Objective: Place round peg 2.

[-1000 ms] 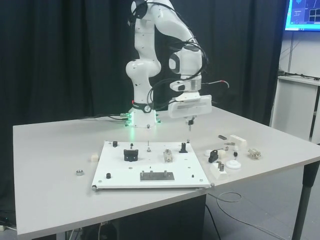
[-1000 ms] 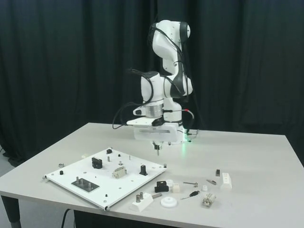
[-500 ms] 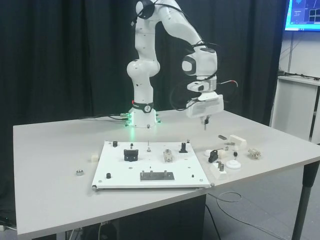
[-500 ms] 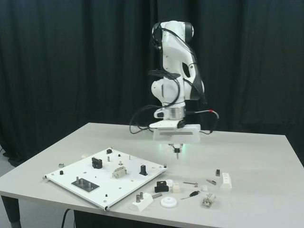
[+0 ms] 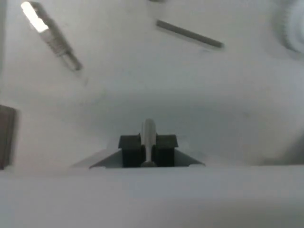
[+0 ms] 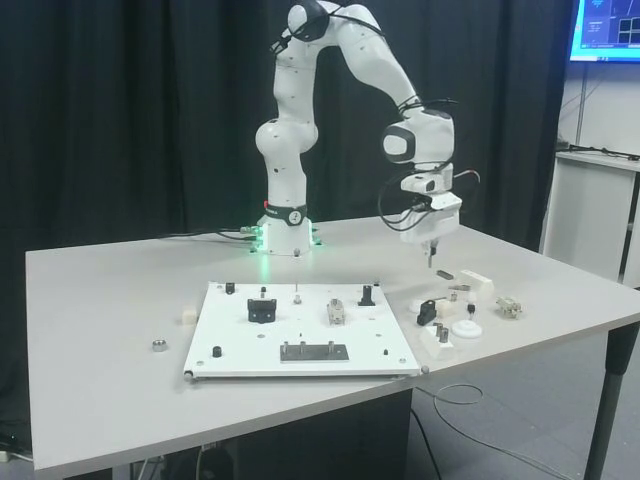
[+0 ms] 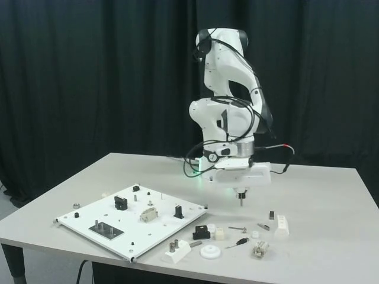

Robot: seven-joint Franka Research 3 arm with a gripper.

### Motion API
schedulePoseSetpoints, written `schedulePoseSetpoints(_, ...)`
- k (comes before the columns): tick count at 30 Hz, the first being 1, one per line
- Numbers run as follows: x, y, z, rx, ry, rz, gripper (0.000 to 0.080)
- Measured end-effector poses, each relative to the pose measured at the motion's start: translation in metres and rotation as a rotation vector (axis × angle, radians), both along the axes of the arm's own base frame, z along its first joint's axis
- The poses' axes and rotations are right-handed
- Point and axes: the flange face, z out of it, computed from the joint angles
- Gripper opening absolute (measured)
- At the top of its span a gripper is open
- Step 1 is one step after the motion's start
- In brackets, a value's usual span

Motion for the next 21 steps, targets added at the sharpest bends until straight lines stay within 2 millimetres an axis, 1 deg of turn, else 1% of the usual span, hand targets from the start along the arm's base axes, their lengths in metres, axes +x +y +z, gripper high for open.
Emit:
schedulePoseSetpoints(9,-0.003,0.018,-0.018,-0.007,-0.02,0.028,0.0062)
schedulePoseSetpoints(21,-0.006,0.03,-0.034,-0.015,-0.024,0.041,0.0062)
